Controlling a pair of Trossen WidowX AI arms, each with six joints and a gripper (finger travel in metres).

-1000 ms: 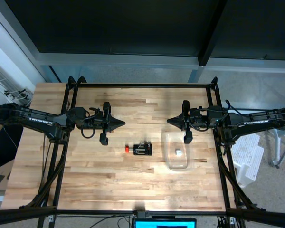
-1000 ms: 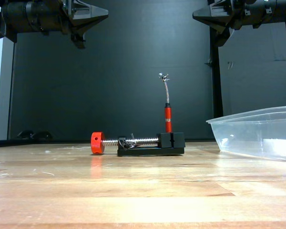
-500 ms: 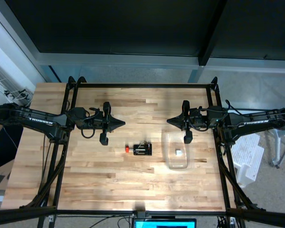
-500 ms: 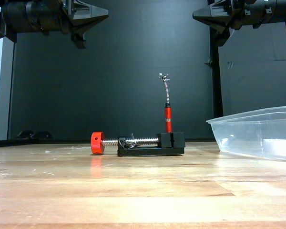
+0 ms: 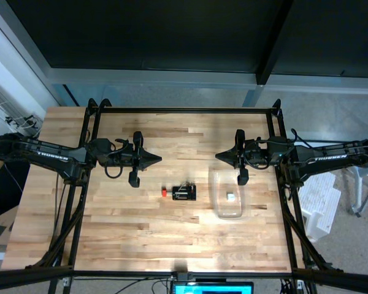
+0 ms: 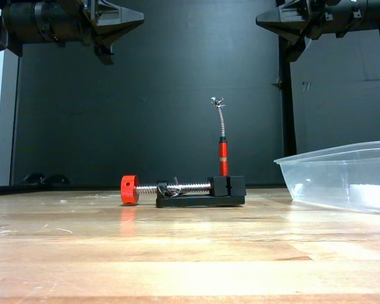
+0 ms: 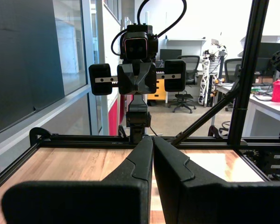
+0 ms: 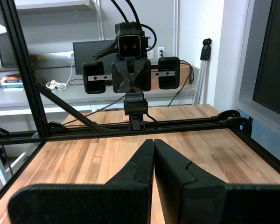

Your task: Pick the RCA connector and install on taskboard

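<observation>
1. Black fingers of the left gripper [image 5: 159,159] and the right gripper [image 5: 218,157] are pressed together, holding nothing. Both hang high above the table [image 5: 141,233], tips facing each other.
2. The taskboard [image 5: 183,192] lies between them, nearer the front edge. Its long axis runs left-right, red nub [image 5: 164,192] toward the left gripper's side.
3. The RCA connector cannot be made out. If it lies in the clear tray [image 5: 228,211] below the right gripper, that gripper is the nearer.
</observation>
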